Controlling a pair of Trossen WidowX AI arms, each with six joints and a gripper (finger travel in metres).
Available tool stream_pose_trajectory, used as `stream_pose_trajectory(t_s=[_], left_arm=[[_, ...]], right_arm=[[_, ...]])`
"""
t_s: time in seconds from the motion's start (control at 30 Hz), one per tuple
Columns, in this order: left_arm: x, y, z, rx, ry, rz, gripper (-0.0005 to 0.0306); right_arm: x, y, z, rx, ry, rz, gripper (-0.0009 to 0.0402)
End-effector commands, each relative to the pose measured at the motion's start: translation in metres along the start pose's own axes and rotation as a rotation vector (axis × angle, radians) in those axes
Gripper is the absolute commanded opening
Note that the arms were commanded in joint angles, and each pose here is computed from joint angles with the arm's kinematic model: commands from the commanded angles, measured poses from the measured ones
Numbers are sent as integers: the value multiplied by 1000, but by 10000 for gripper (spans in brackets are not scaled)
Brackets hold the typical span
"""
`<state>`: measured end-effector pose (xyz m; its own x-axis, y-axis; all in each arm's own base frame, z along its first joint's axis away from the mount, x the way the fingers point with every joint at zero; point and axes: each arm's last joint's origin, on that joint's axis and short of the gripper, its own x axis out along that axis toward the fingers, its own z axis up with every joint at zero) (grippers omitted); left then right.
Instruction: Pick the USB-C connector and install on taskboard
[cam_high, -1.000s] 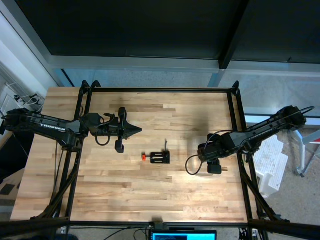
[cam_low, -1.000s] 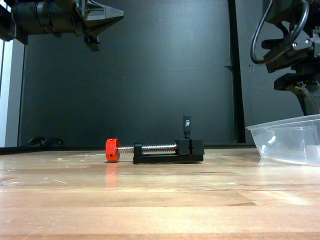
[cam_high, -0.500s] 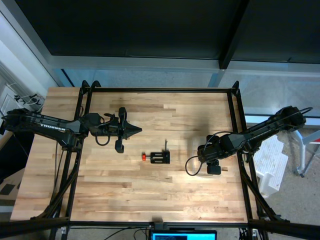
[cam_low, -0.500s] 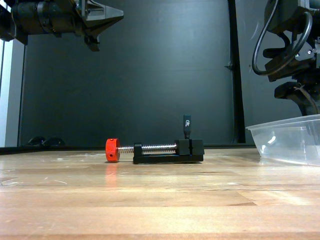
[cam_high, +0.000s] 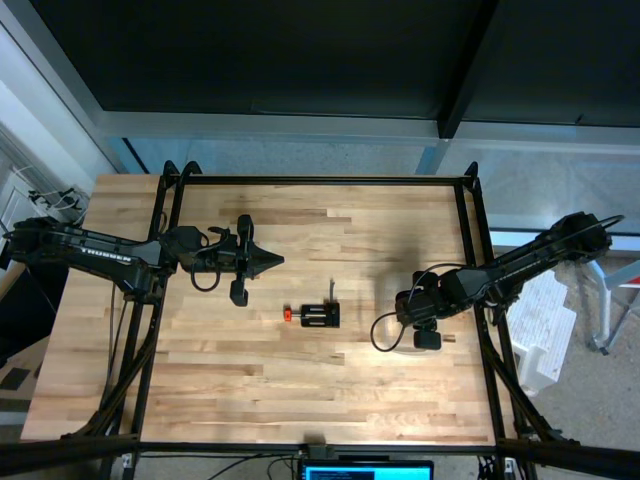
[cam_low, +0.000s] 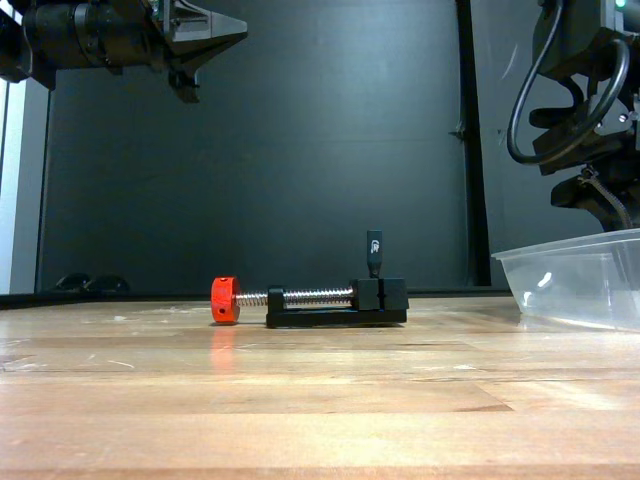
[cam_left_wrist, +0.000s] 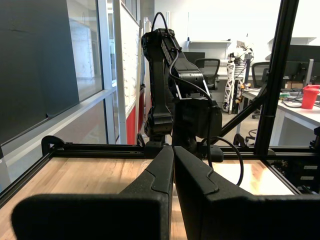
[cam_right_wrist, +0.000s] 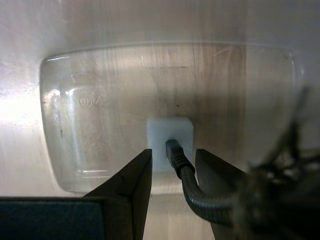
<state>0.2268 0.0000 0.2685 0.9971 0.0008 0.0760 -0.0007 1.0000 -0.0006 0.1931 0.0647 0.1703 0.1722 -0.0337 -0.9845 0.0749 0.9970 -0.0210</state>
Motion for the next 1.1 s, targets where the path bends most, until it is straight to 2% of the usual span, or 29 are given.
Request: stream_pose_trajectory(t_s=[0.03,0.6,0.87,1.03,1.1], left_arm=[[0,0,0,0,0,0,0],[0,0,0,0,0,0,0],[0,0,0,0,0,0,0],[0,0,0,0,0,0,0],[0,0,0,0,0,0,0]], right_arm=[[-1,0,0,1,-12,-14,105],[-5,-1,-1,6,-29,-13,65],[-7,-2,-1,8,-41,-8,37],[-7,-2,-3,7,-41,-3,-3],[-8,-2,-3,7,-44,-2,3]])
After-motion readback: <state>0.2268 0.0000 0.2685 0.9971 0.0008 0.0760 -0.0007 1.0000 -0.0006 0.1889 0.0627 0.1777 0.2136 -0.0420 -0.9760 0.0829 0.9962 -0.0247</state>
